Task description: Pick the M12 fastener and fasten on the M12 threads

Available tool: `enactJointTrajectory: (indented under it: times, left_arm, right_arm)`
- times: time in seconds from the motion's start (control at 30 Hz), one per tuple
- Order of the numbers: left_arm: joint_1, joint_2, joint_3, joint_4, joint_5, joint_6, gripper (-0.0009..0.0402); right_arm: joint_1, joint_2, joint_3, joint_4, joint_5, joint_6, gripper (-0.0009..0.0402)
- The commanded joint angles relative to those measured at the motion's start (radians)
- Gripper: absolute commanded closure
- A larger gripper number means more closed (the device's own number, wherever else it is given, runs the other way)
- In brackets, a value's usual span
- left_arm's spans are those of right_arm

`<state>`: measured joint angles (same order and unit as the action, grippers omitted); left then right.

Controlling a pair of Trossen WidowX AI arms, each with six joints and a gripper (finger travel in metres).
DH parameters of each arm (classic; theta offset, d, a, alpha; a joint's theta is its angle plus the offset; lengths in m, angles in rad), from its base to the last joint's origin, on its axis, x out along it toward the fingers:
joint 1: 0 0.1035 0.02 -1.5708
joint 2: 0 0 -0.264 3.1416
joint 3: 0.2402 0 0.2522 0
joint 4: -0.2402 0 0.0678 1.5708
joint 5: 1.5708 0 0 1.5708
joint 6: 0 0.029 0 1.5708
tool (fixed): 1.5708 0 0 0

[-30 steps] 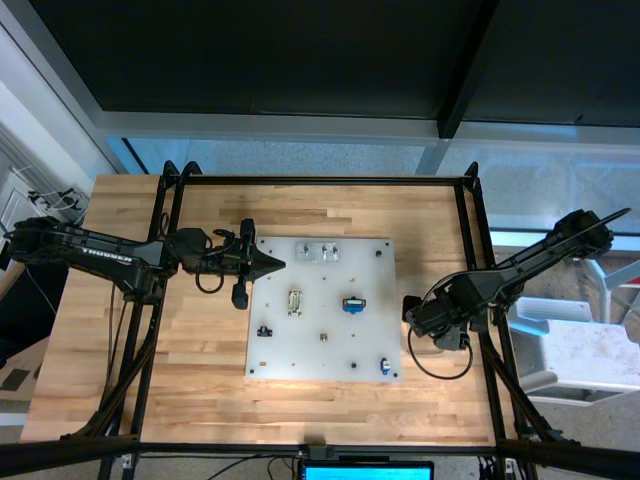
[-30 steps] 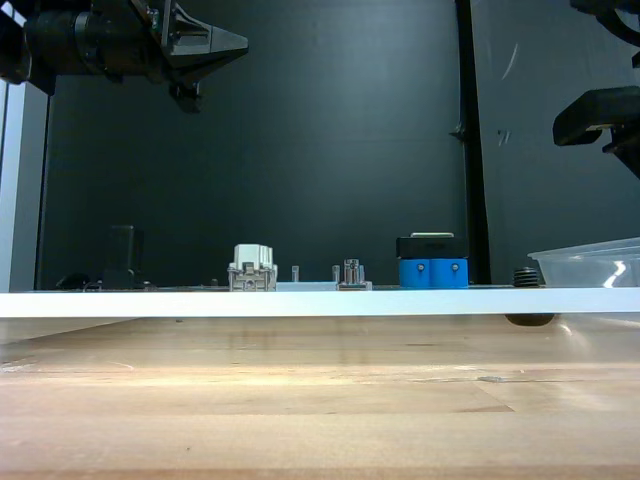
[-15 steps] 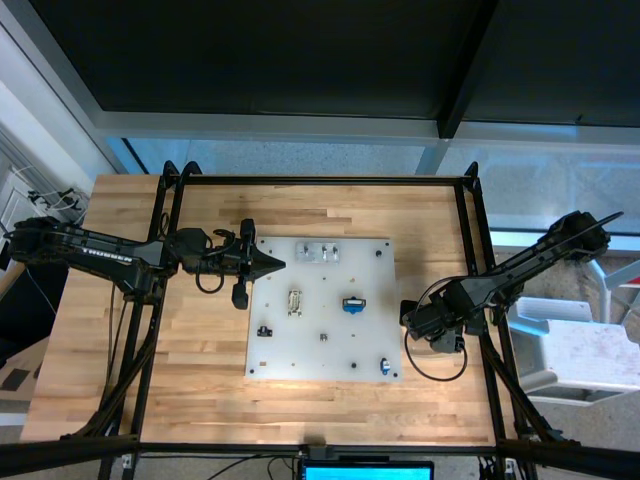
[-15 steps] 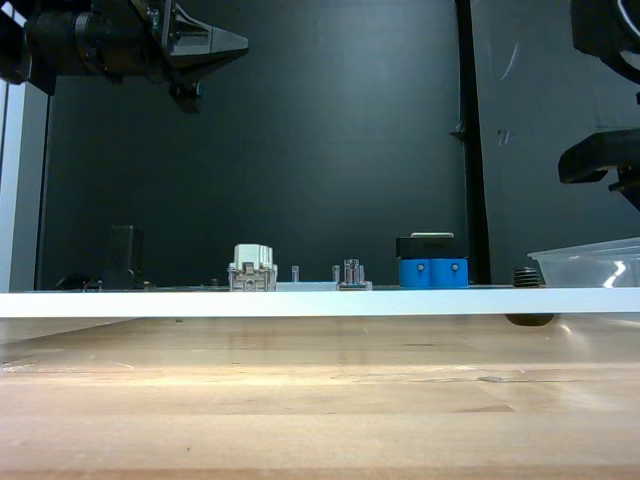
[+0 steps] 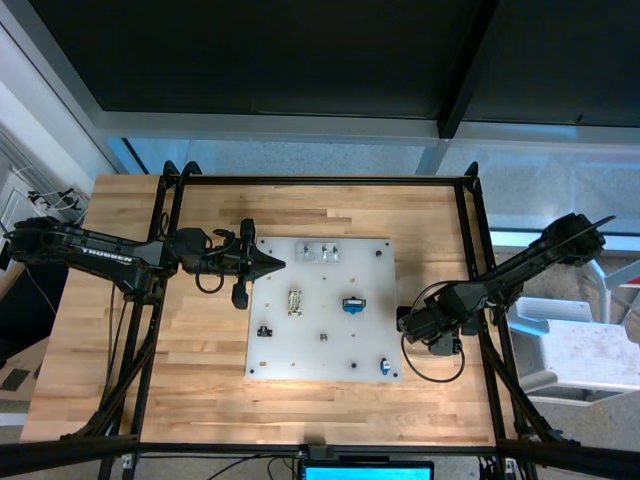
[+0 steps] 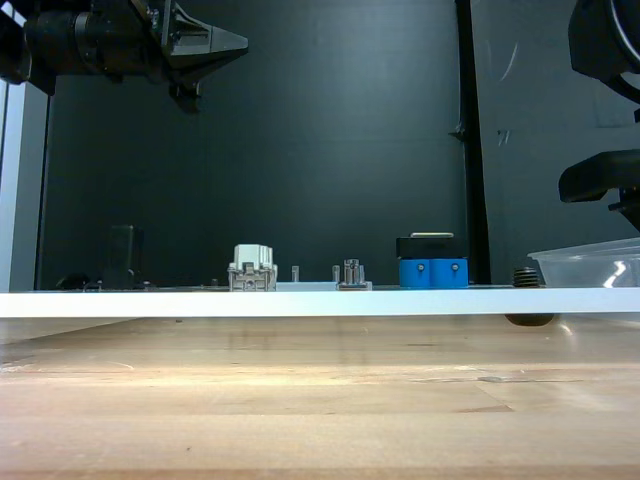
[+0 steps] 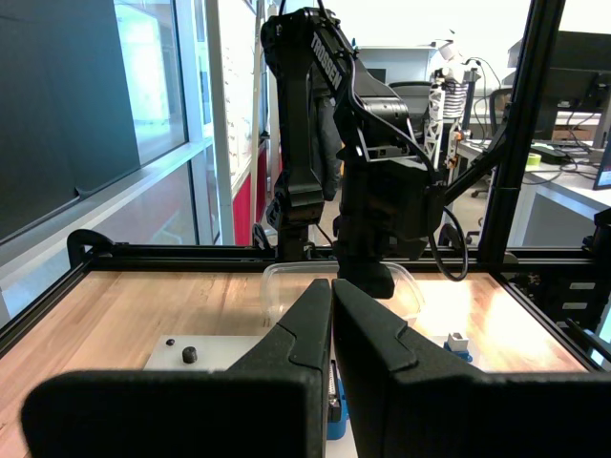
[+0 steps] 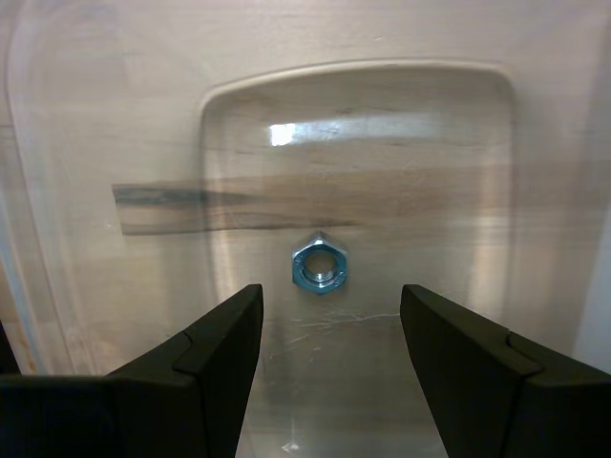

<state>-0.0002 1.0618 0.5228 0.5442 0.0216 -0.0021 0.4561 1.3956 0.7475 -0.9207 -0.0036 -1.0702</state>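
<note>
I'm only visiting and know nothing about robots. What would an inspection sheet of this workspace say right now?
Surface: wooden table carrying a white board.
Job's things: silver nut lies flat in the clear tray; black stud is bare, ribs showing.
Clutter: nothing seen.
Grippers: left gripper is raised by the board's left edge, fingers shut; right gripper is above the tray, fingers open, with the nut in view between them.
Cables: black cable loop hangs under the right arm.
Surroundings: black frame around the table.
</note>
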Motion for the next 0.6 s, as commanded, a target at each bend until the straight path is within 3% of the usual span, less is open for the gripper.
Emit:
enactJointTrajectory:
  times: [0.03, 0.4, 0.5, 0.6]
  left_arm:
    - [0.000, 0.000, 0.000, 0.000, 0.000, 0.000, 0.0393]
    - [0.000, 0.000, 0.000, 0.000, 0.000, 0.000, 0.0393]
    - [0.000, 0.000, 0.000, 0.000, 0.000, 0.000, 0.0393]
    - [0.000, 0.000, 0.000, 0.000, 0.000, 0.000, 0.0393]
  right_arm:
    - [0.000, 0.007, -0.010, 0.013, 0.000, -0.020, 0.0192]
    - [0.000, 0.007, -0.042, 0.063, -0.001, -0.020, 0.0192]
    - [0.000, 0.007, -0.051, 0.072, -0.026, -0.020, 0.0192]
    - [0.000, 0.007, -0.061, 0.079, -0.023, -0.020, 0.0194]
